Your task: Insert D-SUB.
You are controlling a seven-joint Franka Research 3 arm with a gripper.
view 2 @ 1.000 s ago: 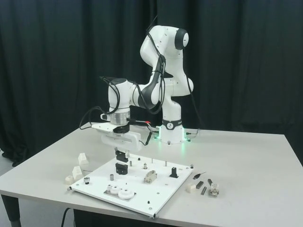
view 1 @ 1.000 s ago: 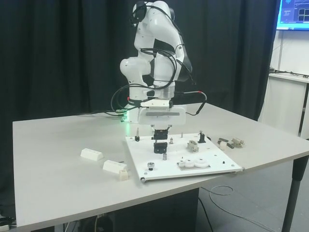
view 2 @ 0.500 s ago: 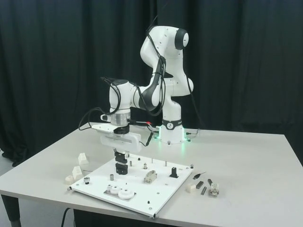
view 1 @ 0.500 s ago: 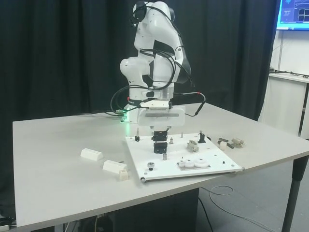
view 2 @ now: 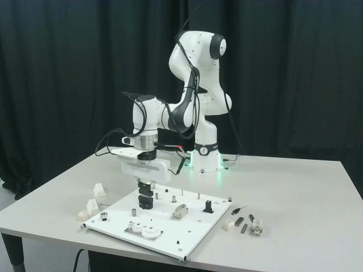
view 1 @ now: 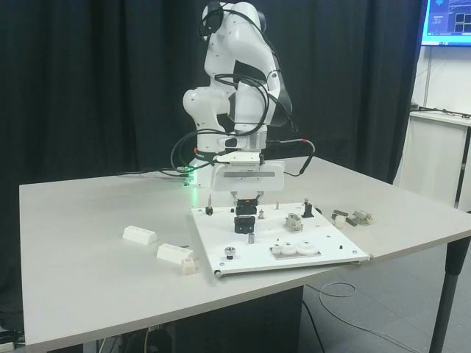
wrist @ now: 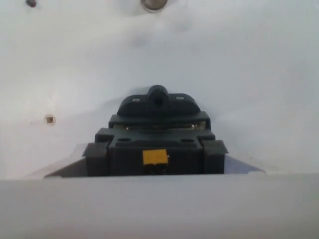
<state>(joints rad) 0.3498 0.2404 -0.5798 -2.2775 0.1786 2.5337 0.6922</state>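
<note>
Gripper hangs low over the white board, fingertips right above the black socket block. It's clamped on the black D-SUB connector; the wrist view shows the plug pinched between the fingers, directly in line with the socket block beneath it. Whether the plug touches the socket can't be told from the room views. White gears sit at the board's front edge. Two white blocks lie on the grey table beside the board.
</note>
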